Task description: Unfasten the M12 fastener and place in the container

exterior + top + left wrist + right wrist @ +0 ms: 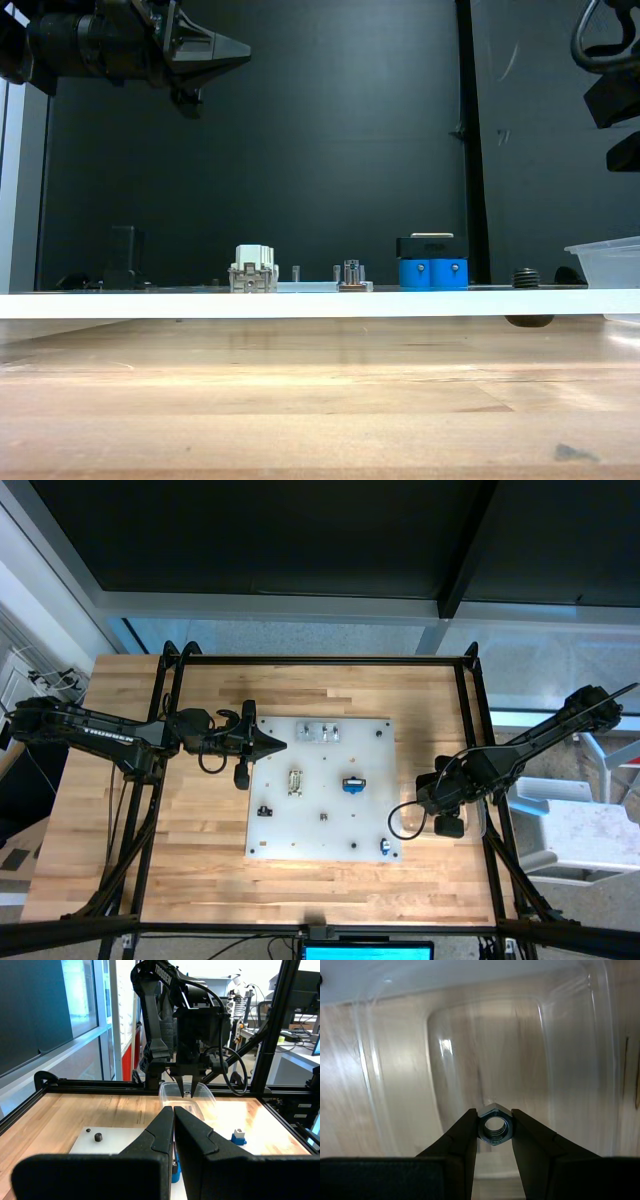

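Note:
The small silver M12 nut (494, 1129) is pinched between the fingers of my right gripper (494, 1113), which is shut on it. It hangs over the floor of the clear plastic container (485, 1055). In the high view my right gripper (432, 806) is above the container (404, 827), just off the white board's right edge. The black ribbed stud (527, 277) stands bare on the board. My left gripper (282, 745) is shut and empty, held high over the board's far left part.
The white board (300, 825) carries a blue rectangular connector (352, 785), a blue-capped piece (385, 847), a grey connector (295, 782) and a silver post (351, 273). A black post (98, 1136) stands at the board's far right corner. Black frame rails border the table.

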Controlling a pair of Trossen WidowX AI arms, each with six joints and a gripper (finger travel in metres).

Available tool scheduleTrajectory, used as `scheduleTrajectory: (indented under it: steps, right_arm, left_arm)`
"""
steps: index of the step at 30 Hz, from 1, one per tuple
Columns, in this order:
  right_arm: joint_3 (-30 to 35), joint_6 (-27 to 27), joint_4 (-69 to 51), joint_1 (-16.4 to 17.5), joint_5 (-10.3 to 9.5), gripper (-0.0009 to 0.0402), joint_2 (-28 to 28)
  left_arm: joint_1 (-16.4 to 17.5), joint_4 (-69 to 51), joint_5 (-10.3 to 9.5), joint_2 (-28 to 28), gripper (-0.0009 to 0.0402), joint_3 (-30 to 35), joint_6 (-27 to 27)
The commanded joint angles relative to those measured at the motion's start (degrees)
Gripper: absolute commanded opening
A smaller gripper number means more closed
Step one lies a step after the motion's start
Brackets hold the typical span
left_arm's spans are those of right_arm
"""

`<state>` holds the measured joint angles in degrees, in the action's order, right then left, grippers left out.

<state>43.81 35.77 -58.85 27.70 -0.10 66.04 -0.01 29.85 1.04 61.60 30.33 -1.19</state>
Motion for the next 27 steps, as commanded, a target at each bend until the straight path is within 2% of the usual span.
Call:
scheduleTrajectory:
  steps: [1, 4, 15, 27]
  right_arm:
    - [-0.02, 0.00, 0.02, 0.04, 0.07, 0.0012, 0.07]
    - [-0.02, -0.02, 0.02, 0.02, 0.55, 0.0036, 0.07]
    - [-0.04, -0.07, -0.26, 0.02, 0.46, 0.0141, 0.07]
    - [-0.04, -0.07, -0.28, 0.07, 0.39, 0.0196, 0.07]
  left_arm:
    - [0.02, 0.02, 0.00, 0.00, 0.0000, 0.00, 0.02]
    - [0.00, 0.00, 0.00, 0.00, 0.0000, 0.00, 0.02]
    - [0.02, 0.02, 0.00, 0.00, 0.0000, 0.00, 0.02]
    - [0.00, 0.00, 0.00, 0.00, 0.0000, 0.00, 0.02]
